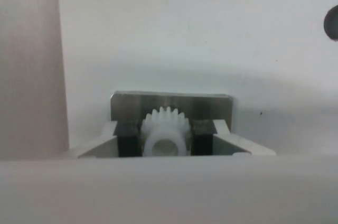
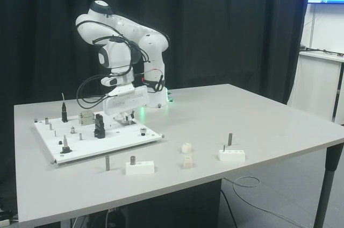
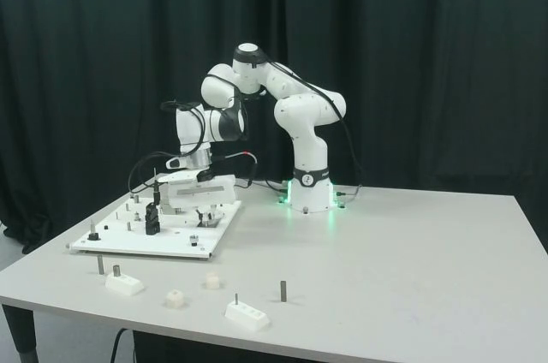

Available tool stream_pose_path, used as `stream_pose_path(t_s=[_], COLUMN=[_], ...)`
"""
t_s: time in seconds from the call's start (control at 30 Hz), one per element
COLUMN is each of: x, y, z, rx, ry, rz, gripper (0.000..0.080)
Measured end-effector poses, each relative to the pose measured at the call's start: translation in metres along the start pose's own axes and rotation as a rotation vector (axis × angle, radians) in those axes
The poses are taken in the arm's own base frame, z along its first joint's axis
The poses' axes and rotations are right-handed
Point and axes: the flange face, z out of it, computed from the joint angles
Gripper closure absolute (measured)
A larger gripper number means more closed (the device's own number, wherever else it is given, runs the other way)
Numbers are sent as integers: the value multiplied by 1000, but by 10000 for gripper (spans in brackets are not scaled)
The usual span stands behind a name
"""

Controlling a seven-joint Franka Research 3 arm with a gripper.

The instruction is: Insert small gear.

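Holding the small gear (image 1: 166,131) between its two black fingers (image 1: 127,138), the hand (image 1: 165,139) is clenched on the part, teeth up against a grey metal backing, as the wrist view shows. In both room views the hand (image 2: 124,111) hangs low over the white board (image 2: 115,141), which lies on the grey desk (image 2: 258,120) near the arm's base; the gear is thus at the hand, above the board, and not yet seated on anything visible. Risk, as a judgement: if the gear's bore comes down off-centre to its peg, the gear may jam, tilt in the grip or be pushed out sideways; a grip on the toothed rim alone could also let it rotate or slip under pressing force. The target peg cannot be identified: the wrist view shows only plain white surface beyond the gear, and in the room views the hand covers the spot beneath it. The gear itself is not discernible in either room view. Several small pegs and a black fixture (image 2: 99,126) stand on the board beside the hand, raising a collision risk.
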Motion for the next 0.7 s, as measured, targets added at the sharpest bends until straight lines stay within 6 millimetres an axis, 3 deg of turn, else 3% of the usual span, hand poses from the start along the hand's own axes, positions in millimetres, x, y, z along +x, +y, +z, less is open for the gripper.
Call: stream_pose_path(t_s=[0.27, 0.3, 0.33, 0.37, 0.57, 0.6, 0.7], x=[-2, -2, -2, -2, 0, 1, 3], y=[0, 0, 0, 0, 0, 0, 0], z=[3, 3, 3, 3, 0, -1, -5], rx=[1, 1, 1, 1, 0, 0, -2], ry=[-7, -7, -7, -7, -1, 2, 11], rz=[-5, -5, -5, -5, -1, 2, 19], gripper=[604, 459, 459, 127, 127, 23, 23])
